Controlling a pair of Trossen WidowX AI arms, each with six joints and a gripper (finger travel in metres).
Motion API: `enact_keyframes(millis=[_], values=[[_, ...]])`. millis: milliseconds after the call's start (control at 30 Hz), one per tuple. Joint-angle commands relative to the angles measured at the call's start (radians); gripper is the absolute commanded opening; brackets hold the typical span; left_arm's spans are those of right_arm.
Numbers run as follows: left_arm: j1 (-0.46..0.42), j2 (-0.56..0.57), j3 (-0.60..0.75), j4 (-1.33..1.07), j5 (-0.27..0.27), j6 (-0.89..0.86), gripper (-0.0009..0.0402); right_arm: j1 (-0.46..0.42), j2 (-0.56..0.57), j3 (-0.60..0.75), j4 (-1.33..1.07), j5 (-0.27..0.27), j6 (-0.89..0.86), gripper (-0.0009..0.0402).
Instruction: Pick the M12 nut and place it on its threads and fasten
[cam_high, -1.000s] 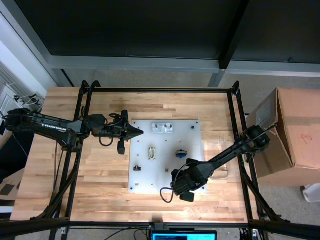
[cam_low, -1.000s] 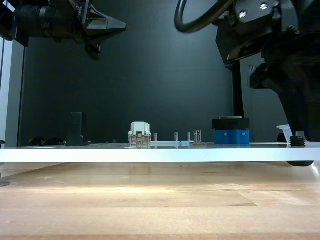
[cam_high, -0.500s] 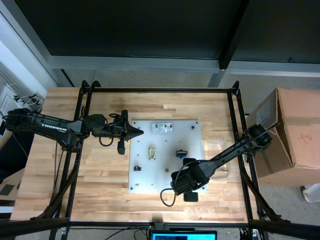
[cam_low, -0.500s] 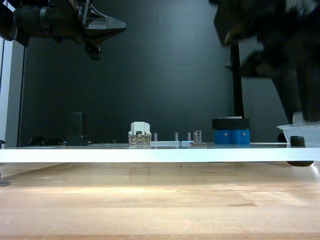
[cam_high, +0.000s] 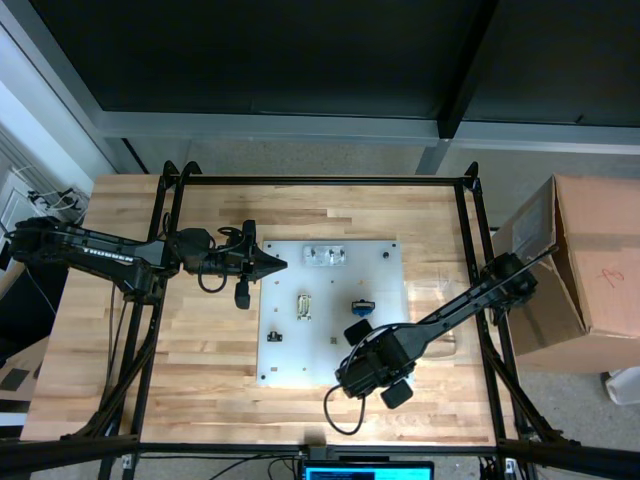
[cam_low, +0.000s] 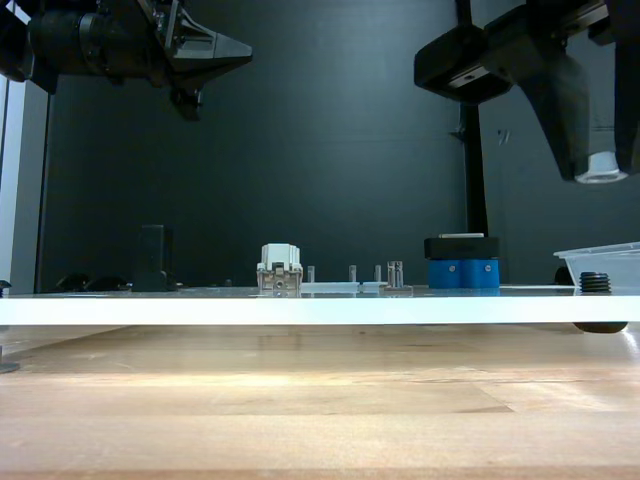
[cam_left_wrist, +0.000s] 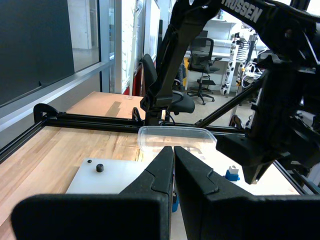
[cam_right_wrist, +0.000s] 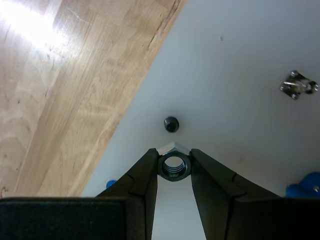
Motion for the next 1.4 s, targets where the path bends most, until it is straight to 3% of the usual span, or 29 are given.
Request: enact_keyframes(millis=[33, 1400], values=[[0.000, 0.000, 0.000, 0.000, 0.000, 0.000, 0.0000, 0.000, 0.020, 0.009, 0.002, 0.001, -0.002, 0.0004], [0.000, 0.000, 0.000, 0.001, 0.000, 0.000, 0.0000, -0.006, 0.095, -0.052, 0.110, 0.003, -0.053, 0.0004]])
